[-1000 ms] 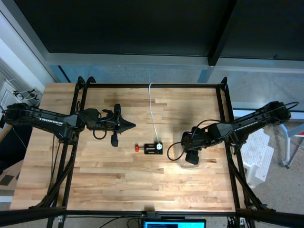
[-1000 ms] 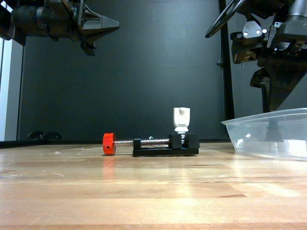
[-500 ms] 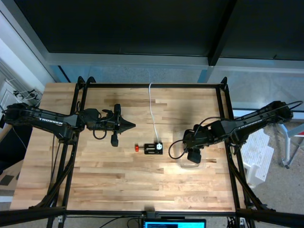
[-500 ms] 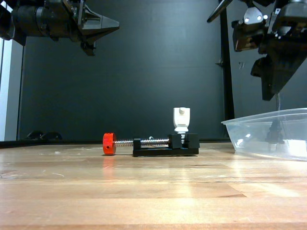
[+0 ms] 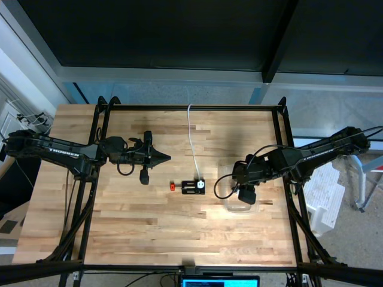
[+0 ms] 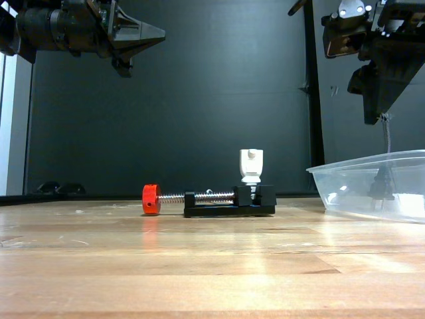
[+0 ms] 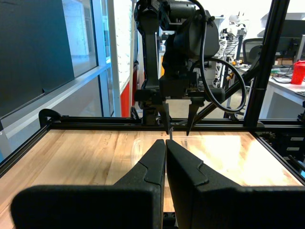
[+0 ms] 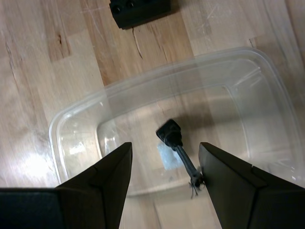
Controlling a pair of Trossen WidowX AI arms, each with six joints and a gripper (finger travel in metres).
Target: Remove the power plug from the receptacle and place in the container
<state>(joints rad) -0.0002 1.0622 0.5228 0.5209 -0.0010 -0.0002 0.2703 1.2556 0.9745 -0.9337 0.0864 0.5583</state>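
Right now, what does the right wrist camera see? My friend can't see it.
A little black plug lies in a clear plastic tray on a wooden table, seen from above between the open fingers of the right gripper. The left gripper, not in this view, hangs shut over the table's left side.

High and low views share the table (image 5: 149, 227). The camera on the left gripper (image 7: 165, 141) faces the right gripper (image 7: 177, 130), whose own looks closely down into the container (image 8: 214, 109) beneath it.

Pale wood-plank bench (image 5: 149, 233) inside a black metal frame (image 5: 191, 108), on grey speckled floor (image 5: 227, 92). Dark wall panel (image 6: 219, 100) close behind. Beyond, a bright lab with tall glass panes (image 7: 81, 43), a desk (image 7: 286, 85) and an office chair (image 7: 251, 47). Glare on the wood.
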